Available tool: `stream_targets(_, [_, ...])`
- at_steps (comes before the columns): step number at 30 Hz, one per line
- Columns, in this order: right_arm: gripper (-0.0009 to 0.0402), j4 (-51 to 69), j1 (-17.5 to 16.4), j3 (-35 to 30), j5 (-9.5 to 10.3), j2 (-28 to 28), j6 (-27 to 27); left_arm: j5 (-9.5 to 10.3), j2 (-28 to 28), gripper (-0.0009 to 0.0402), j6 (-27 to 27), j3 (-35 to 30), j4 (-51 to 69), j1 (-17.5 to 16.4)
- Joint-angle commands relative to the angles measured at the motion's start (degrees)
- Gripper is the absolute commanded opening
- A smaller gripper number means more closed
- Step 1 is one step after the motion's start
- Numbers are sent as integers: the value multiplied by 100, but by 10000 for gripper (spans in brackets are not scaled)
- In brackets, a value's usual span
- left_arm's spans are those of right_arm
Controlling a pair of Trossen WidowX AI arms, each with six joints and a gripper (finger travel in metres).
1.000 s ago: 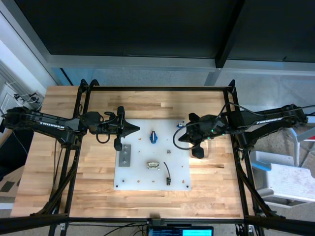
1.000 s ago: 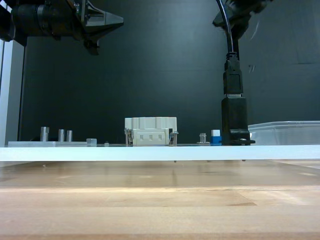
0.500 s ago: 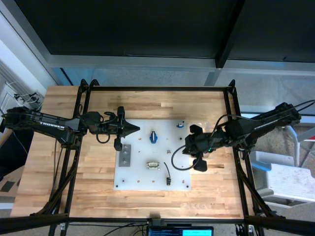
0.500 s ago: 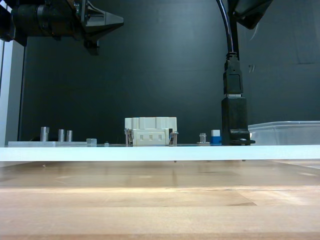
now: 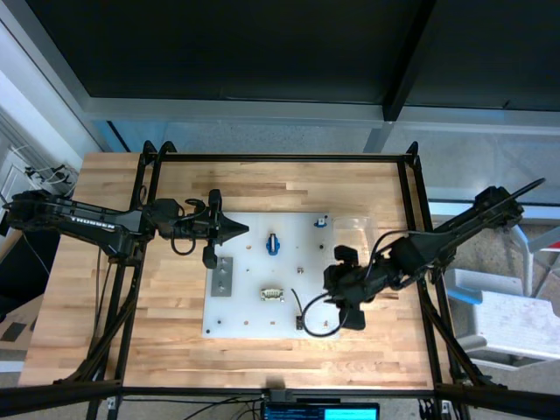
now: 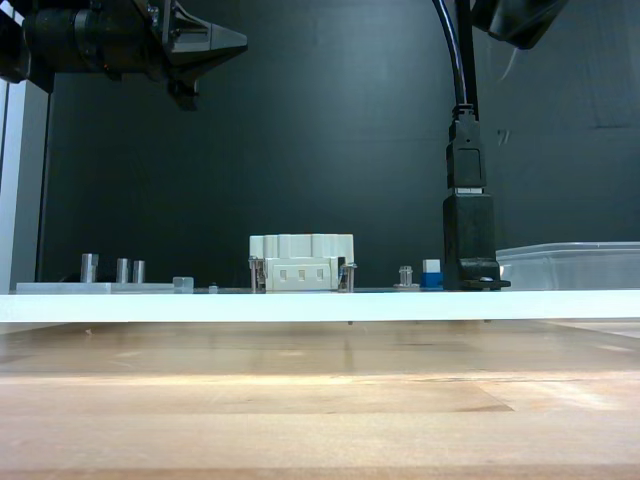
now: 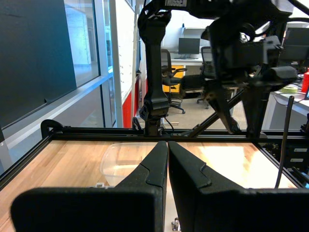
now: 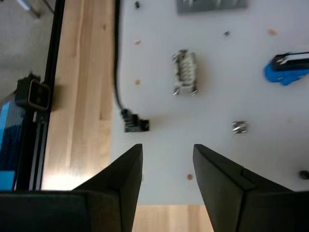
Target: Remove the USB connector from the USB hub and place in the container
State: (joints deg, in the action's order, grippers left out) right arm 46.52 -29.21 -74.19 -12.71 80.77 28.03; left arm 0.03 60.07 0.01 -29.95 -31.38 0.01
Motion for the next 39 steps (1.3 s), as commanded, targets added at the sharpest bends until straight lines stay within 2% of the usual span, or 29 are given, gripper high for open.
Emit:
stream_targets(1, [155,13,-111,-131,-105,214,50,0,2,1,0,0,-2,-2])
stream_targets(8, [147,48,-345,-411,-160,671,149,0,2,1,0,0,-4,0])
stream_targets(11, [145,42,-435,-452,-271,817,227,0,2,1,0,0,0,0])
stream_targets(16, [145,37,-479,-525,-299,1086,332,0,4,1,0,0,-2,-2])
stream_targets(19, [145,46,-492,-584,-433,1235,350,0,4,1,0,0,0,0])
stream_targets(39, [145,-326,-527,-610,-479,2002,452,0,2,1,0,0,-2,0])
